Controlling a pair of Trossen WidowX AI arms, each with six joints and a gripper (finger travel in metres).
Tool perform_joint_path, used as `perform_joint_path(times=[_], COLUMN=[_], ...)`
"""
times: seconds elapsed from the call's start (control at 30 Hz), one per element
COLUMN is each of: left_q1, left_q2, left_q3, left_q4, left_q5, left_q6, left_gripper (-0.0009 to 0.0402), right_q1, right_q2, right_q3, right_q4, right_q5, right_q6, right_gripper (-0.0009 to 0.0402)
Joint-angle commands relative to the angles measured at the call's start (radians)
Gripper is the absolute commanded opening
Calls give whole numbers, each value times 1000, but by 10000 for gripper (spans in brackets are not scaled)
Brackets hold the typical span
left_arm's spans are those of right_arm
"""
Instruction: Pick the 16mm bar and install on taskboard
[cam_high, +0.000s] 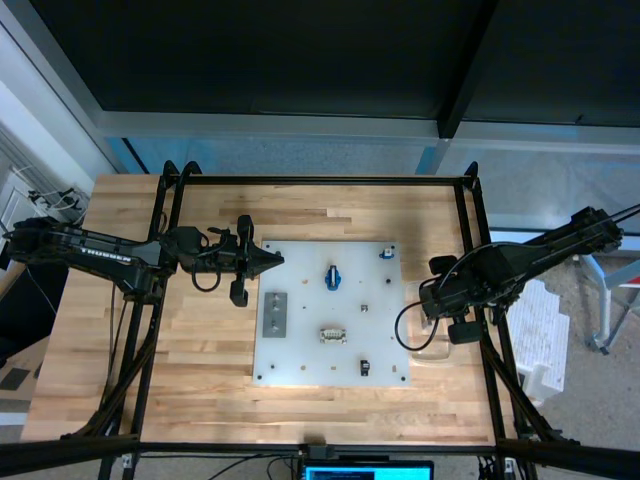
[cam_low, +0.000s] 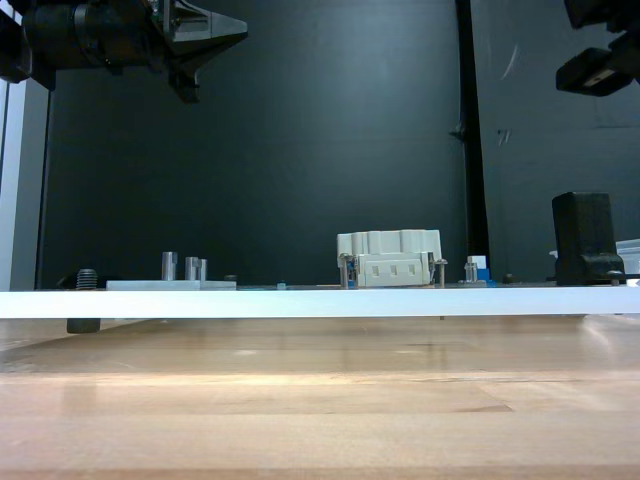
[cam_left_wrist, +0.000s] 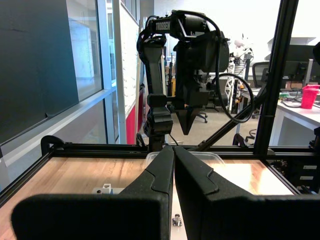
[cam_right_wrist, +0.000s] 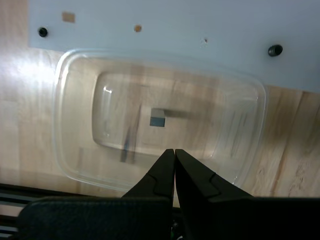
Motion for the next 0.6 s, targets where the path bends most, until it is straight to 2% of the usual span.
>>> perform_joint_path(times=[0.03,0.4,0.6], left_q1=[0,0,0], left_q2=[0,0,0], left_q3=[0,0,0], left_q4=[0,0,0], left_q5=[0,0,0], left_q6=[0,0,0], left_gripper=[0,0,0], right_q1=[8,12,14], right_q2=[0,1,1], right_q3=[-26,-71,-119], right_q4=[4,76,93], right_q5=[8,13,18], right_q6=[-7,6,46], right_gripper=[5,104,147])
